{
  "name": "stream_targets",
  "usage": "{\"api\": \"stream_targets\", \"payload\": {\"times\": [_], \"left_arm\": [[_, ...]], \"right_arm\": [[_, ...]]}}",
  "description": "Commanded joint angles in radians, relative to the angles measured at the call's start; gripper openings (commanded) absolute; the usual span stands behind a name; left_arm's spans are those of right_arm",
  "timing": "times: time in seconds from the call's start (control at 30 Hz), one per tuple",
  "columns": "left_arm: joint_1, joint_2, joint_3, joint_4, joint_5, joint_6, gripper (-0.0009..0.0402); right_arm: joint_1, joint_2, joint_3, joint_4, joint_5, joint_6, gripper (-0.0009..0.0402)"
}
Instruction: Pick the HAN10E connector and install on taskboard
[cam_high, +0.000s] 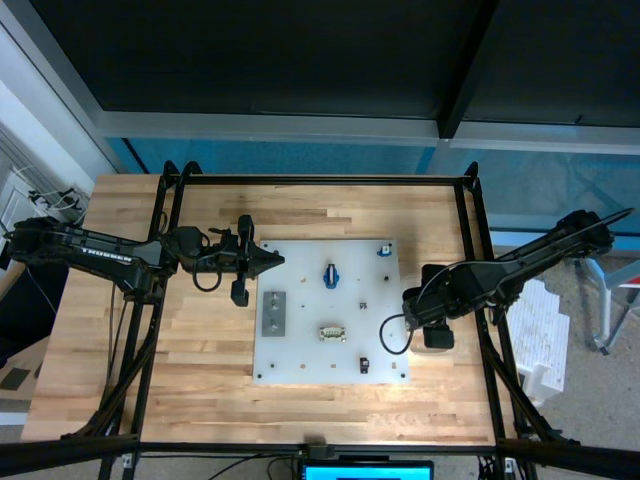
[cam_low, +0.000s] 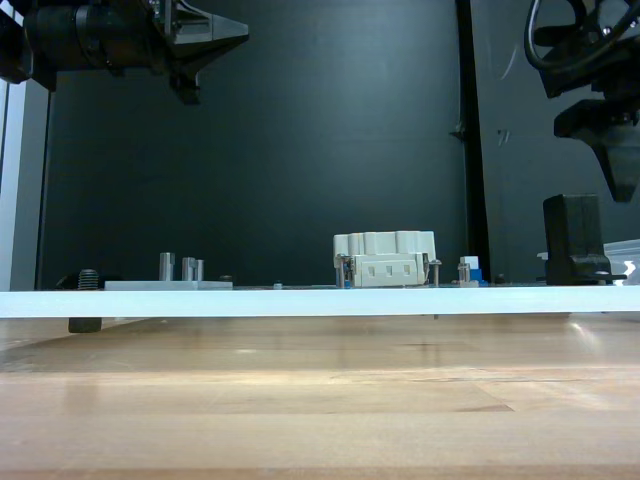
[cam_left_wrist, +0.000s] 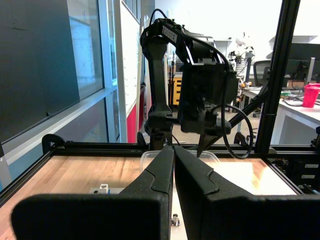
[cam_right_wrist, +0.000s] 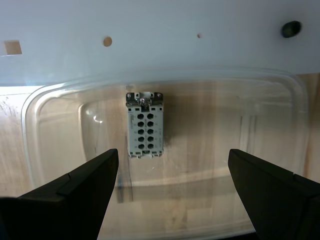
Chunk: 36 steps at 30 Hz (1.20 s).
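The right gripper (cam_right_wrist: 172, 157) hangs open above a clear tray (cam_right_wrist: 280, 130) that sits on the bench (cam_high: 200, 370) against the taskboard (cam_right_wrist: 150, 40) at its right edge. Its fingers are set wide apart, and the HAN10E connector (cam_right_wrist: 145, 125) lies flat in the tray between them. The connector's pin face is up and its screw end points toward the taskboard. Across the taskboard the left gripper (cam_left_wrist: 173, 150) is held high over the far-left corner with its fingers pressed together, apparently parked.

The step in hand looks like the pick. The fingers already flank the connector's long sides, so the wrist angle seems about right. The connector lies nearer one finger than the other, so the arm would do well to centre over it before lowering. Otherwise one finger may arrive first and push the part across the slick tray.

A straight descent and a grip low on the long sides, clear of the screw end, should keep the connector square for seating. A similar beige block (cam_low: 385, 258) already stands on the taskboard near its middle and is probably the mating spot.
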Motion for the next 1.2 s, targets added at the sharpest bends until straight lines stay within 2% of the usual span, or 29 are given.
{"api": "stream_targets", "payload": {"times": [0.03,0.43,0.53,1.2], "left_arm": [[0.0,0.0,0.0,0.0,0.0,0.0,0.0001],[0.0,0.0,0.0,0.0,0.0,0.0,0.0001],[0.0,0.0,0.0,0.0,0.0,0.0,0.0001],[0.0,0.0,0.0,0.0,0.0,0.0,0.0001]], "right_arm": [[0.01,0.011,-0.024,0.042,-0.001,0.005,0.0307],[0.027,0.021,-0.098,0.12,-0.011,0.045,0.0307],[0.031,0.021,-0.126,0.175,-0.028,0.044,0.0307],[0.037,0.071,-0.212,0.301,-0.027,0.039,0.0306]]}}
